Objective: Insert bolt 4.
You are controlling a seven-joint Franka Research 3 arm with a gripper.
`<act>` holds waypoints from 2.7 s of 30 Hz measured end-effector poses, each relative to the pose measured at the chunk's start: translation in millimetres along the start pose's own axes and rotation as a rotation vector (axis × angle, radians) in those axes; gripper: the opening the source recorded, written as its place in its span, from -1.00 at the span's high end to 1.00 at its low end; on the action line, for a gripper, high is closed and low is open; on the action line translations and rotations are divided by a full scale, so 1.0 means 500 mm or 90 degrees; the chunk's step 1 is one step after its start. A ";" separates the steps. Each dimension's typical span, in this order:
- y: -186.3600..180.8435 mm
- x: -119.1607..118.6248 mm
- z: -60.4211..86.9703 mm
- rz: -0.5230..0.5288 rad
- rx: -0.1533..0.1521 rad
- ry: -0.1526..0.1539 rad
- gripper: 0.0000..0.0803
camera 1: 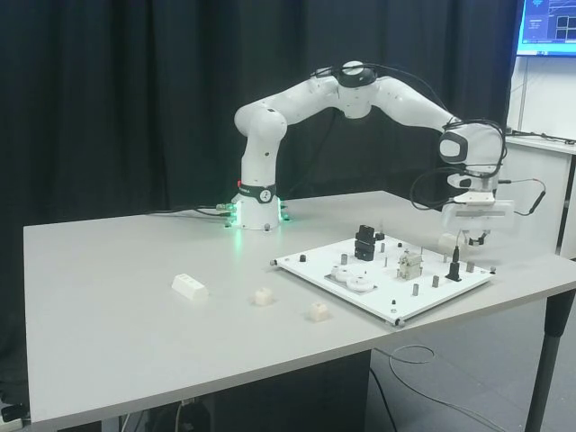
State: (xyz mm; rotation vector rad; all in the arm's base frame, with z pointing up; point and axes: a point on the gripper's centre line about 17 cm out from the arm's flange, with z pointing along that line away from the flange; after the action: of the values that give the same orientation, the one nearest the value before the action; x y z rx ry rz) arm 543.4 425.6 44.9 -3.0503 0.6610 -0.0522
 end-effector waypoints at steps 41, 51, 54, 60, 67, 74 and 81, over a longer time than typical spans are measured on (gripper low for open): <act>0.325 0.174 -0.253 -0.069 -0.156 -0.013 0.40; 0.485 0.205 -0.287 -0.078 -0.171 -0.029 0.40; 0.537 0.208 -0.292 -0.082 -0.174 -0.035 0.40; 0.634 0.213 -0.291 -0.101 -0.172 -0.044 0.40; 0.726 0.214 -0.279 -0.131 -0.154 -0.046 0.40; 0.790 0.214 -0.259 -0.177 -0.119 -0.040 0.40; 0.848 0.208 -0.235 -0.241 -0.090 -0.033 0.40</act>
State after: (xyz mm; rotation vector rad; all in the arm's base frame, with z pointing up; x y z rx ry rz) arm 458.6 -5.0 153.9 -3.2521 0.0802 0.0715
